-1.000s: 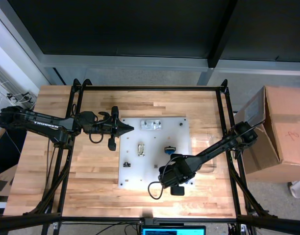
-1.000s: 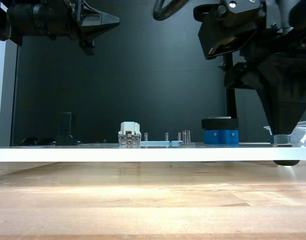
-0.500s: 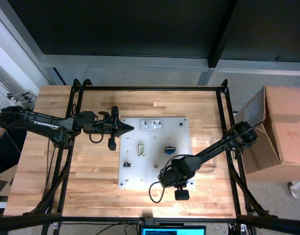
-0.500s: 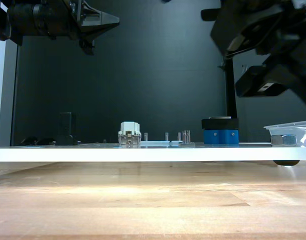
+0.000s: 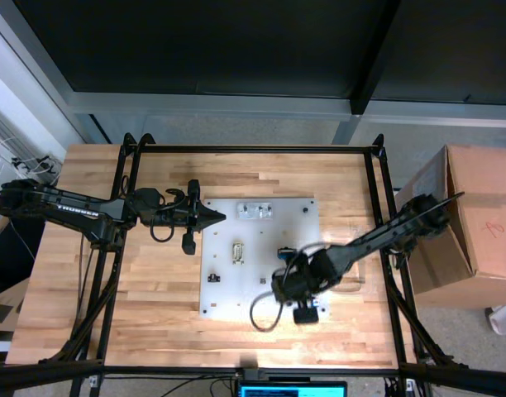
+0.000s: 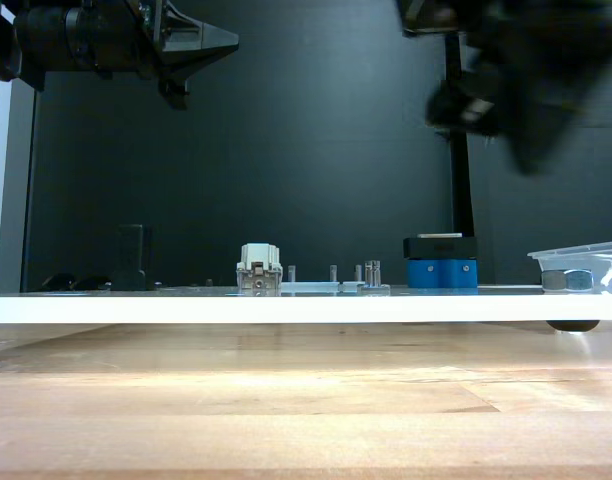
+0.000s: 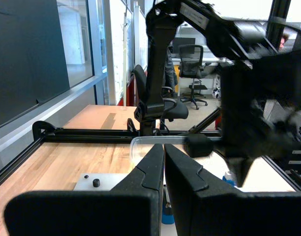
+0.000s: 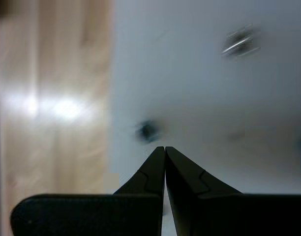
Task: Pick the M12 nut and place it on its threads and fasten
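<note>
One silver nut (image 6: 567, 279) is what the task turns on. In the low view it sits level and free of either arm, right down at the surface of the white board (image 5: 224, 294), on its stud as far as that view shows, with none of the stud's ribs showing under it. The clear tray (image 6: 589, 254) stands behind it there. In the high view the stud's place, at about 5 o'clock on the board, is covered by the right arm, so I cannot confirm from above that the nut is on the stud and not in the tray.

Above the board's 5 o'clock quarter and well clear of the nut hangs the right gripper (image 8: 165, 147). Its wrist view shows the two fingers pressed together tip to tip with nothing between them.

At the board's 9 o'clock edge, high over the table (image 5: 154, 331), hangs the left gripper (image 7: 164, 145), pointing toward 3 o'clock. Its fingers are closed on each other too, and it carries nothing.

Judging from how things lie, the picking and the placing look done, and the nut seems to be run well down. Whether it is tight cannot be read from these views, so the most that could be left is a further turn or two.
</note>
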Action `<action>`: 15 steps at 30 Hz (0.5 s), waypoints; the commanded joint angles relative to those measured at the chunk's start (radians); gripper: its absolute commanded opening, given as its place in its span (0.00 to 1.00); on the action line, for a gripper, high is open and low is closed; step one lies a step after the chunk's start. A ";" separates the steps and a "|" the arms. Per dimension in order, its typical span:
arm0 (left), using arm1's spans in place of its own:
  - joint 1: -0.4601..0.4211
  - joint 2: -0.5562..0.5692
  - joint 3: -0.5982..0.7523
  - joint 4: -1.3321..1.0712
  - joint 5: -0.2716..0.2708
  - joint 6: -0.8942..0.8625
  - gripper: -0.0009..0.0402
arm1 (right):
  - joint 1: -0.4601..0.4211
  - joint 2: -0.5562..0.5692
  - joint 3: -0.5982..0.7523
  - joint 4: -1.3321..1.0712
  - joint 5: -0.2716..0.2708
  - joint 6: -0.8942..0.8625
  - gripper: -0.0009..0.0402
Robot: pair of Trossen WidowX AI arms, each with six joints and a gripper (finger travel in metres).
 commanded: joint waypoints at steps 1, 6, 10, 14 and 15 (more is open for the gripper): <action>0.000 0.000 0.000 0.000 0.000 0.000 0.02 | -0.050 -0.091 -0.045 0.083 0.054 -0.040 0.02; 0.000 0.000 0.000 0.000 0.000 0.000 0.02 | -0.140 -0.255 -0.149 0.246 0.146 -0.137 0.02; 0.000 0.000 0.000 0.000 0.000 0.000 0.02 | -0.229 -0.386 -0.246 0.426 0.146 -0.208 0.02; 0.000 0.000 0.000 0.000 0.000 0.000 0.02 | -0.314 -0.526 -0.357 0.637 0.127 -0.269 0.02; 0.000 0.000 0.000 0.000 0.000 0.000 0.02 | -0.334 -0.554 -0.385 0.684 0.103 -0.279 0.02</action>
